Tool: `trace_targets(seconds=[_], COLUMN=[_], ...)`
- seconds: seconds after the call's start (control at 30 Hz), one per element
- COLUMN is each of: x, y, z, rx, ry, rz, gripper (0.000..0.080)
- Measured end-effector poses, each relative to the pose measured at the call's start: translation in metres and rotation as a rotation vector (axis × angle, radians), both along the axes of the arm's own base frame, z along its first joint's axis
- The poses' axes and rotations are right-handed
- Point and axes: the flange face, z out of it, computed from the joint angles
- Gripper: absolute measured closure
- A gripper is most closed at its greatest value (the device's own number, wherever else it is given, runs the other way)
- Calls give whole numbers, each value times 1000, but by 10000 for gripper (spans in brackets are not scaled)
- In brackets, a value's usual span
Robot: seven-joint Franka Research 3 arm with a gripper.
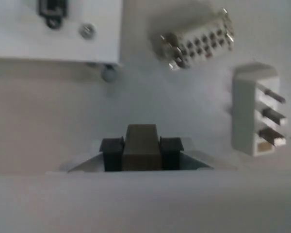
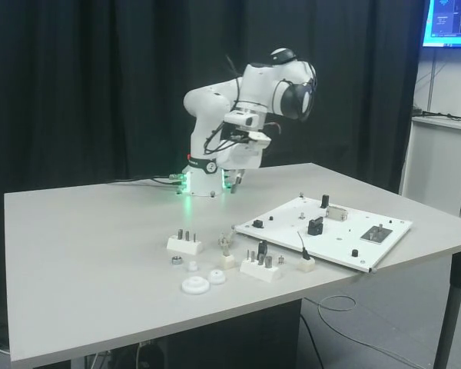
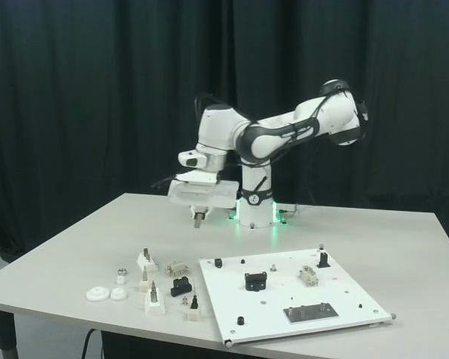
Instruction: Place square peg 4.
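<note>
Nearest the second room camera, white gears (image 3: 102, 294) and small white peg holders (image 3: 155, 305) sit along the grey table's (image 3: 374, 232) front edge beside the flat white assembly board (image 3: 280, 310). Farther back, the gripper (image 3: 200, 218) hangs above the table, black fingers (image 1: 111, 151) clenched on a dull square peg (image 1: 141, 146).
</note>
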Motion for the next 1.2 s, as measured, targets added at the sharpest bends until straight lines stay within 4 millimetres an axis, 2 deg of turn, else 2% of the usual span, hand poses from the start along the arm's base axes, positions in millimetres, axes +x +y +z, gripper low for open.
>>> trace_targets(seconds=[0.63,0.93,1.2], x=[-21,-33,-38], y=[-93,-129,-153], z=[-11,-21,-33], rx=[99,128,147], ry=[-34,-55,-64], rz=[82,101,109], gripper=[648,648,648])
